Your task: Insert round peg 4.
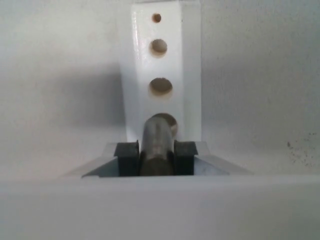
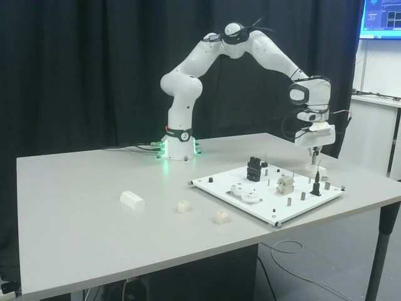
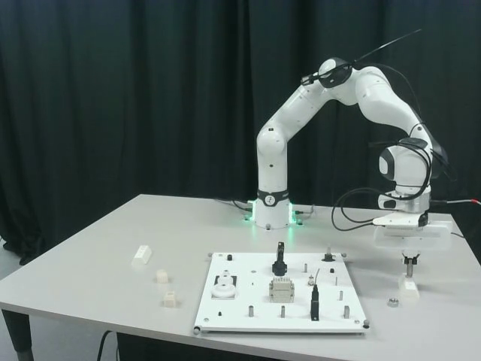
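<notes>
In the wrist view my gripper [image 1: 156,157] is shut on a grey round peg [image 1: 157,142], held upright between the black fingers [image 1: 128,159]. The peg's tip stands right at the largest, nearest hole [image 1: 170,121] of a white block [image 1: 140,65] that has several holes in a row, each a different size. Whether the tip is inside the hole is hidden by the peg. In the room views the gripper [image 3: 409,263] hangs just above this white block [image 3: 408,290], which lies on the grey table right of the board; the gripper [image 2: 312,150] and block [image 2: 311,170] also show from the side.
A white board [image 3: 248,312] with black and grey parts lies in front of the arm's base [image 3: 273,214], lit green. Three small white blocks [image 3: 141,256] [image 3: 161,276] [image 3: 171,300] lie to the left. A small nut [image 3: 391,302] lies beside the holed block.
</notes>
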### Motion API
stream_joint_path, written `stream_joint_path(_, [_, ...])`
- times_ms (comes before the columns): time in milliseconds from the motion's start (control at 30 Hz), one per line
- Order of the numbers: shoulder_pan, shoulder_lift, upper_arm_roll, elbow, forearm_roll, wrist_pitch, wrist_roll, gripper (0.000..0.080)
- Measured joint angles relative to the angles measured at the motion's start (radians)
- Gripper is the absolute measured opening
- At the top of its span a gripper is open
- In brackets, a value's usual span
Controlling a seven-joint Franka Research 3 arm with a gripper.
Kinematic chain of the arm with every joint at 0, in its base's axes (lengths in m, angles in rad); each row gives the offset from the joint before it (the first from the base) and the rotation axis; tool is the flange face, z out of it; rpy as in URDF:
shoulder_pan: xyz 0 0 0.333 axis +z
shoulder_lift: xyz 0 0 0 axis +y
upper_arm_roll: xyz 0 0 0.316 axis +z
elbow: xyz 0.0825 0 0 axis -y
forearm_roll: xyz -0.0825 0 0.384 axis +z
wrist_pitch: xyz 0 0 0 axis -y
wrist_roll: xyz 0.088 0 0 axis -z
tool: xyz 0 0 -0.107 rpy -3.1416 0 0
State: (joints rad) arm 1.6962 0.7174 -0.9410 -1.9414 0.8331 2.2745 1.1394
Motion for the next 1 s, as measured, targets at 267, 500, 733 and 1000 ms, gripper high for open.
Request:
stream_joint_path(267, [0.000,0.000,-0.008,0.005,-0.001,-0.012,0.000,0.0143])
stream_joint_path(500, [0.000,0.000,-0.013,0.007,-0.002,-0.022,0.000,0.0143])
stream_joint_path(733, [0.001,-0.001,-0.022,0.010,-0.003,-0.027,0.000,0.0143])
stream_joint_path(1000, [0.001,-0.001,-0.033,0.010,-0.008,-0.028,0.005,0.0143])
